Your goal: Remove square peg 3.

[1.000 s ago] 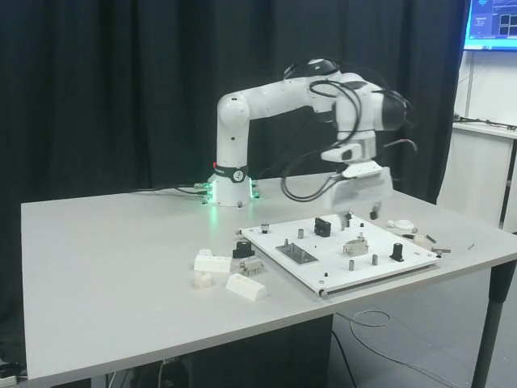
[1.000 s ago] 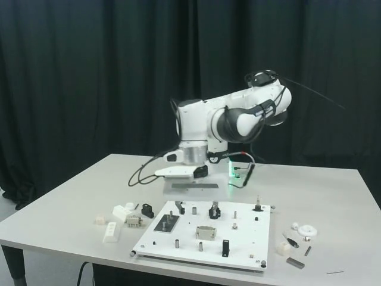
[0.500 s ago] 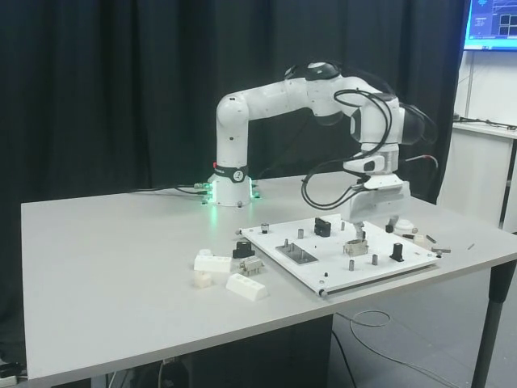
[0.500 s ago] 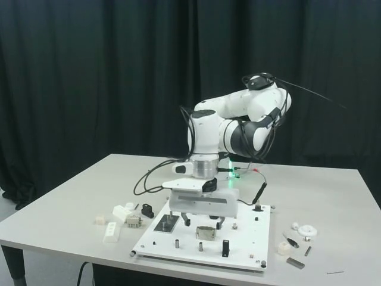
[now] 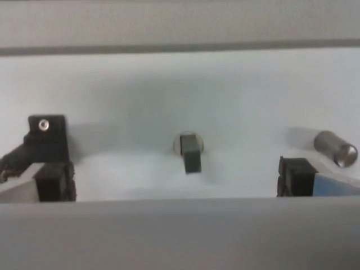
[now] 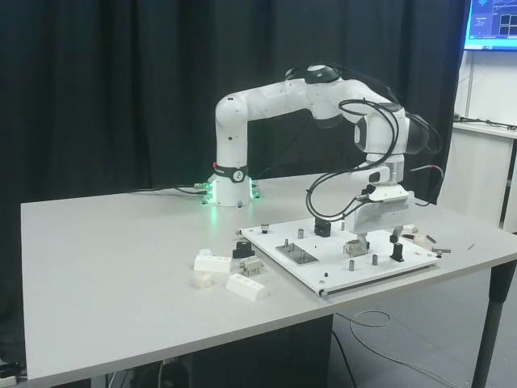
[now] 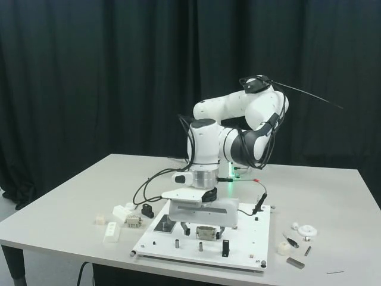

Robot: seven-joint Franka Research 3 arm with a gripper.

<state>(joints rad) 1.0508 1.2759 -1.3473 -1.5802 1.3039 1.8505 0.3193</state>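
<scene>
Peg: square peg [image 5: 191, 156], grey, stands upright in a pale round socket on the white board [image 5: 169, 84]; in the wrist view it sits midway between the two fingertips, touched by neither.
Gripper: gripper [image 5: 175, 183] is spread wide, one black fingertip [image 5: 53, 181] to one side of the peg and the other well off on the opposite side; nothing is pinched between them. In the first room view the gripper [image 6: 376, 234] hangs low over the board's middle, just above the parts on it; in the second room view [image 7: 203, 229] it hides the board's centre.
Arm: white arm [image 6: 307, 93] reaches out from its base, which shows green light, and bends down to the board, black cables looping beside the wrist.
Board: white board [image 6: 323, 271] lies flat on the grey table [image 6: 105, 259], near the front edge.
Neighbours: black bracket [image 5: 48, 138] with a small screw head stands beside one fingertip; a grey round pin [image 5: 335, 149] stands beyond the other fingertip.
Loose parts: white blocks [image 6: 228, 275] lie together on the table beside the board, apart from it; a few small pieces [image 7: 297, 238] lie on the table past the board's other end.
Background: black curtain [image 7: 89, 71] behind the table.
</scene>
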